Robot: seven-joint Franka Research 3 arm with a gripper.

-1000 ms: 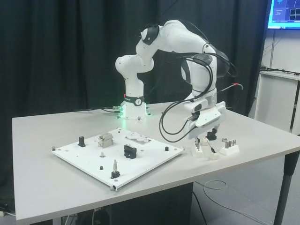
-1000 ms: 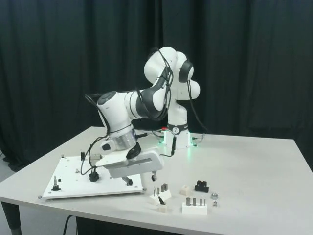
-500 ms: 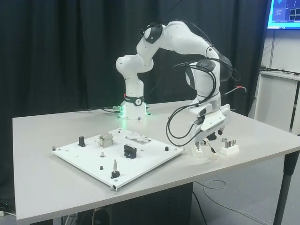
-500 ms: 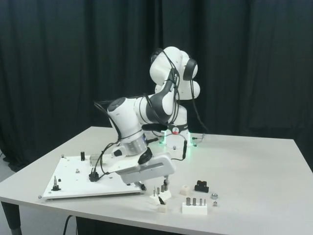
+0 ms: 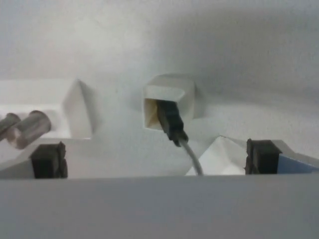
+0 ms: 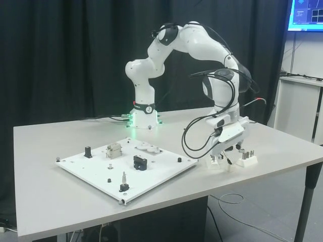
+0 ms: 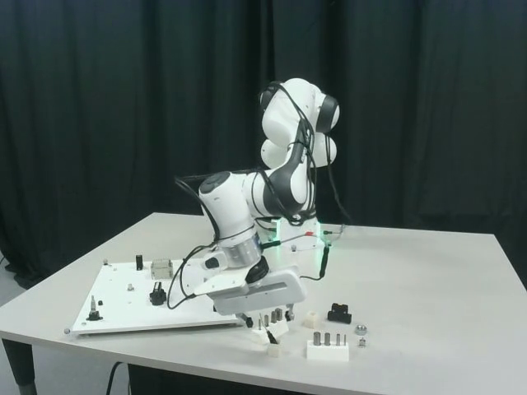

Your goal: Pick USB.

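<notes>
The arm has swung rightward, its spread tool (image 5: 154,159) above the boxy black USB (image 5: 171,121).

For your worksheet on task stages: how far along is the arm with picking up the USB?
Done: the gripper is over the white holder that the USB plug sits in. In hand: lining up, with both black fingertips wide apart and the plug between them, untouched. Left: descending, closing on the plug and lifting it out.

Parts laid out on the table (image 6: 60,201)
Board (image 6: 151,174) at nine o'clock of gripper (image 6: 228,160); USB (image 5: 171,121) plugged in its holder (image 5: 167,99), pin block (image 7: 327,349) at three
</notes>
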